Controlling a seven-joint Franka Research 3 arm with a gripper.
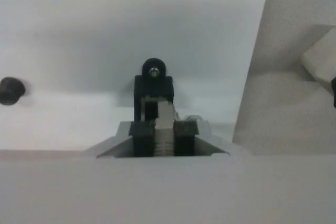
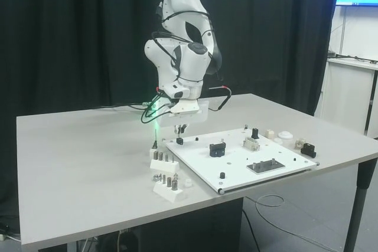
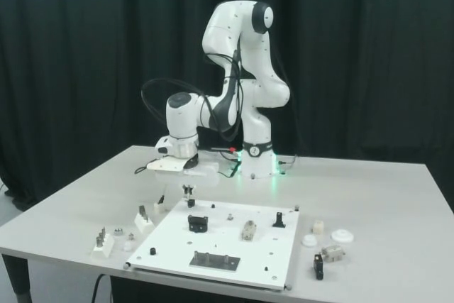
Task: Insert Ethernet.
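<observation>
While the white arm (image 3: 237,76) is reaching over the corner of the white board (image 3: 220,246), its gripper (image 1: 163,129) is pinching the Ethernet plug (image 1: 165,121) between 2 black fingers (image 1: 142,136). That plug is hanging just above a black socket block (image 1: 153,85) on the board, apparently not seated. Beside the board, 2 white holders (image 2: 167,175) are standing on the grey table (image 2: 77,163).

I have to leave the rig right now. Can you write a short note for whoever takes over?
Hand: shut on the Ethernet plug, held above the white board.
Position: it hangs over the board's corner nearest the arm, above a small black fixture standing there.
Done: plug picked up and carried to the board.
Left: lower and push the plug in. Whether that fixture is the socket cannot be told, so check first.
</observation>
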